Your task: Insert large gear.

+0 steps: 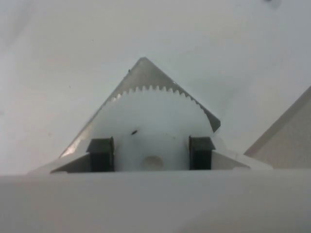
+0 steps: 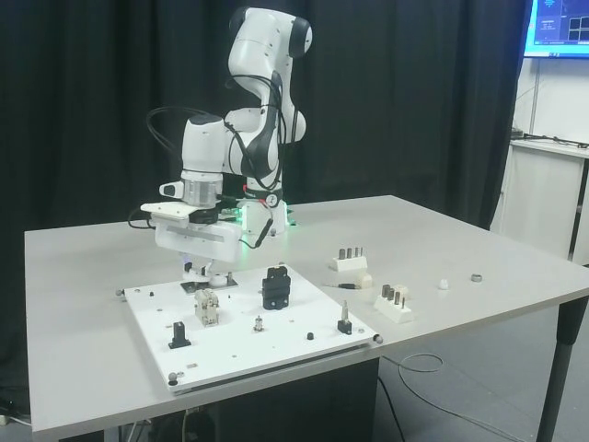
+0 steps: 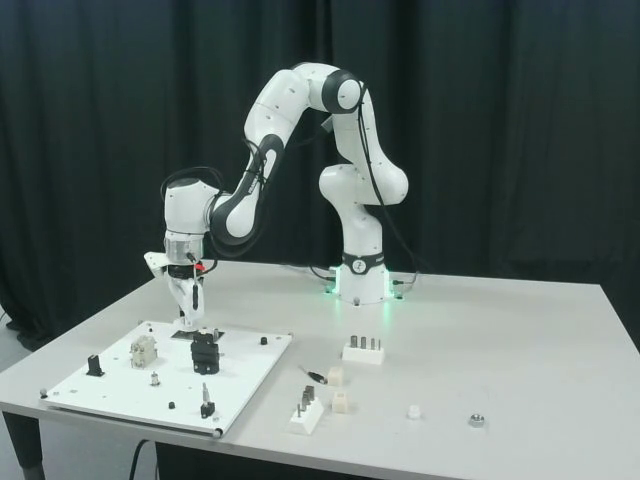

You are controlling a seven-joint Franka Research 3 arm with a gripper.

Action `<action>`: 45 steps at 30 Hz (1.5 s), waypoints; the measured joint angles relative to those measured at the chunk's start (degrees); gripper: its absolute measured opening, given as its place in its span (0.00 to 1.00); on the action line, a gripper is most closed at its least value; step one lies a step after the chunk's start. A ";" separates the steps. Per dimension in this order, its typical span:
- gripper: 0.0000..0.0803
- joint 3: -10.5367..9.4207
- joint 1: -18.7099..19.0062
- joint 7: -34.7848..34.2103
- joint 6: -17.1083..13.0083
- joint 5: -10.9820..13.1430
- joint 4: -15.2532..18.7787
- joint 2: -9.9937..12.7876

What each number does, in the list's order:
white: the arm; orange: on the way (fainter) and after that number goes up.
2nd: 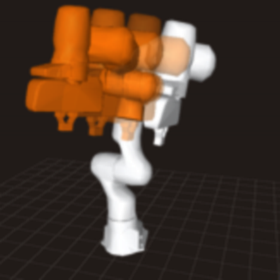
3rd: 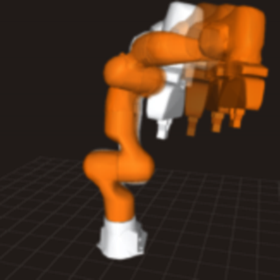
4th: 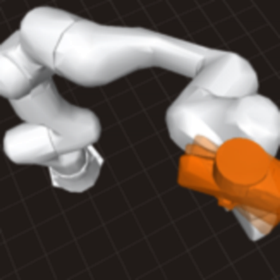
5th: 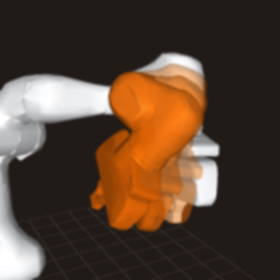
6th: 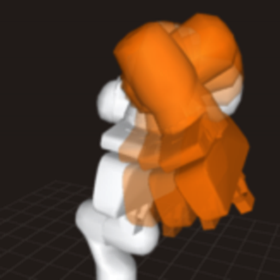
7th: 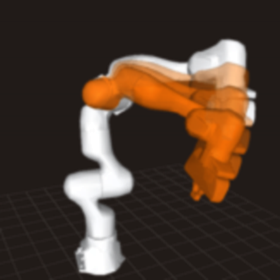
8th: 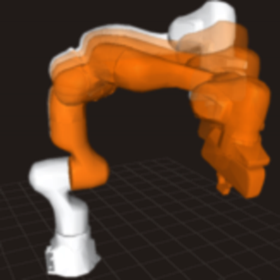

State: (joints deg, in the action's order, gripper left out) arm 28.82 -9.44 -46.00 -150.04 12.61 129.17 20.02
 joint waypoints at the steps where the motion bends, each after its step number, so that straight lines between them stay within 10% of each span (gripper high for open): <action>1: 0.41 0.00 0.00 0.00 0.00 0.00 -0.01 0.00; 45: 0.41 0.00 0.01 0.31 -1.74 1.08 -0.79 1.11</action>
State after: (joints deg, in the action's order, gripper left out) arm 28.82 -9.42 -45.70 -151.77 13.70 128.38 21.13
